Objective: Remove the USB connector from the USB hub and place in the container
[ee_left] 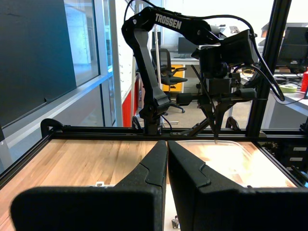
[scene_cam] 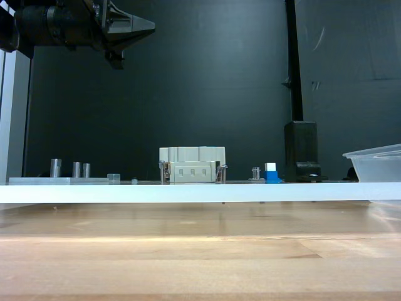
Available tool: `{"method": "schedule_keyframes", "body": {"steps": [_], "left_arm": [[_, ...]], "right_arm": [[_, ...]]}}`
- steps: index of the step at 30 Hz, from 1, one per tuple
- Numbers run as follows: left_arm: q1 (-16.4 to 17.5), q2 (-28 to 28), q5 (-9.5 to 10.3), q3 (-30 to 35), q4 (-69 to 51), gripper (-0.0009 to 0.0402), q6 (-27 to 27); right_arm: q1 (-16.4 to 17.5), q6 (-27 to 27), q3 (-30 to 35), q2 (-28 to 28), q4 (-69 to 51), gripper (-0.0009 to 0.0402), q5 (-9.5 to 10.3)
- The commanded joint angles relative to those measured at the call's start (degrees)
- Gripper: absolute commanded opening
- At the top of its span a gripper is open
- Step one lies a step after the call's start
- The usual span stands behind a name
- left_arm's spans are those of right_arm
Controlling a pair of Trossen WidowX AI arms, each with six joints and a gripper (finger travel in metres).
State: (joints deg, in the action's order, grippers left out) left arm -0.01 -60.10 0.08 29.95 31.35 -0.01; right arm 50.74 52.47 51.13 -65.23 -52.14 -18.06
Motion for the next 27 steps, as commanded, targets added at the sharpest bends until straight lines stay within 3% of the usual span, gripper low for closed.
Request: {"method": "schedule_keyframes", "body": {"steps": [1, 21, 27], "left_arm": [[0.0, -0.02, -0.02, 0.0, 0.02, 0.0001, 0.02], [0.0, -0.02, -0.02, 0.0, 0.02, 0.0001, 0.02], [0.0, -0.02, -0.02, 0.0, 0.02, 0.0001, 0.02]], "right_arm": [[1.38, 1.44, -0.07, 0.0, -1.64, 0.0, 0.13], [2.38, 2.51, -0.76, 0.0, -1.57, 0.0001, -0.15], [2.45, 2.64, -0.76, 0.0, -1.55, 0.0043, -0.02]]}}
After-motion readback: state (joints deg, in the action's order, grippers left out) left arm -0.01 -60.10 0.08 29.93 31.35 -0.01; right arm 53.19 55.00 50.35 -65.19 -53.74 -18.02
